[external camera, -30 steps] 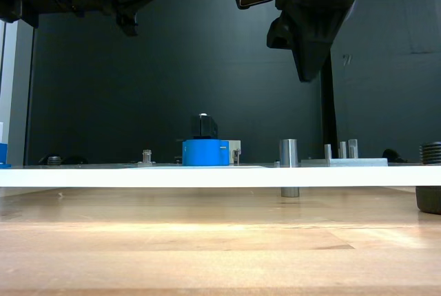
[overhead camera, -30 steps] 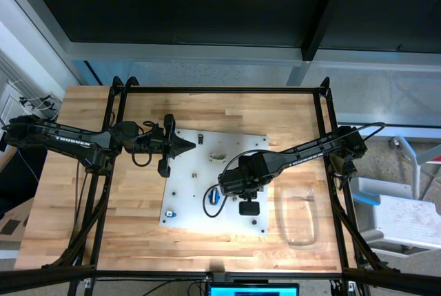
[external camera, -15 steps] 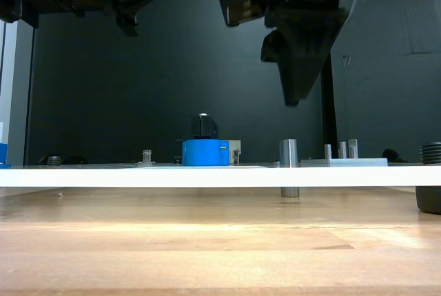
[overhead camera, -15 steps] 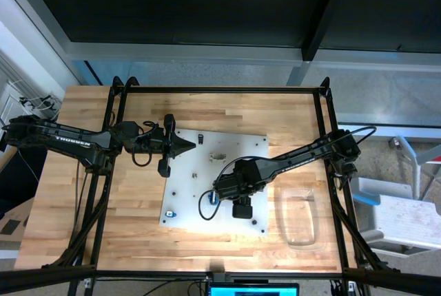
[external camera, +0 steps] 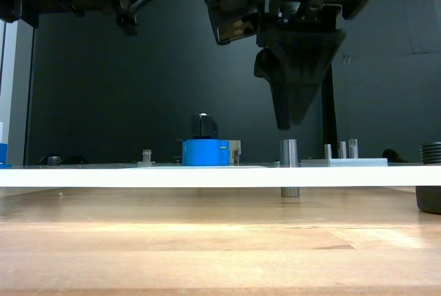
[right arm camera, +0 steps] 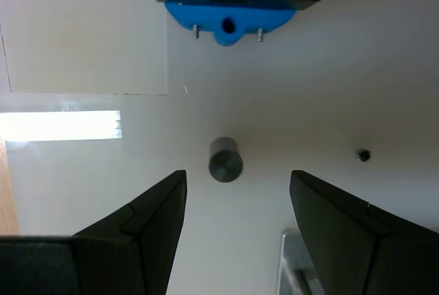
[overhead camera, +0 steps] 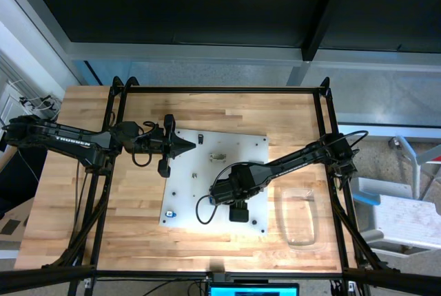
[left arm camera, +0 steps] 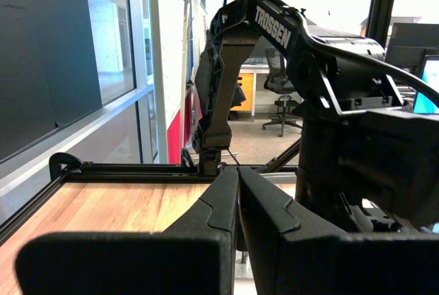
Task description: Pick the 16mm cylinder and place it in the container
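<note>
The right gripper [external camera: 283,122] hangs with its fingers spread wide just above the 16mm cylinder [external camera: 288,151], which stands upright on the white board [external camera: 138,175], apart from the blue part [right arm camera: 226,20]. The container [overhead camera: 300,217] lies on the table beside the board's right edge. The left gripper [left arm camera: 238,192], fingers pressed together, hovers above the board's left edge.

A wooden table [overhead camera: 76,199] stands inside a black frame [overhead camera: 220,90]. A dark panel [overhead camera: 186,0] lies at twelve o'clock, grey floor [overhead camera: 386,103] at three, a lit screen [overhead camera: 253,290] at six. Daylight fills an office with a chair [left arm camera: 278,99].
</note>
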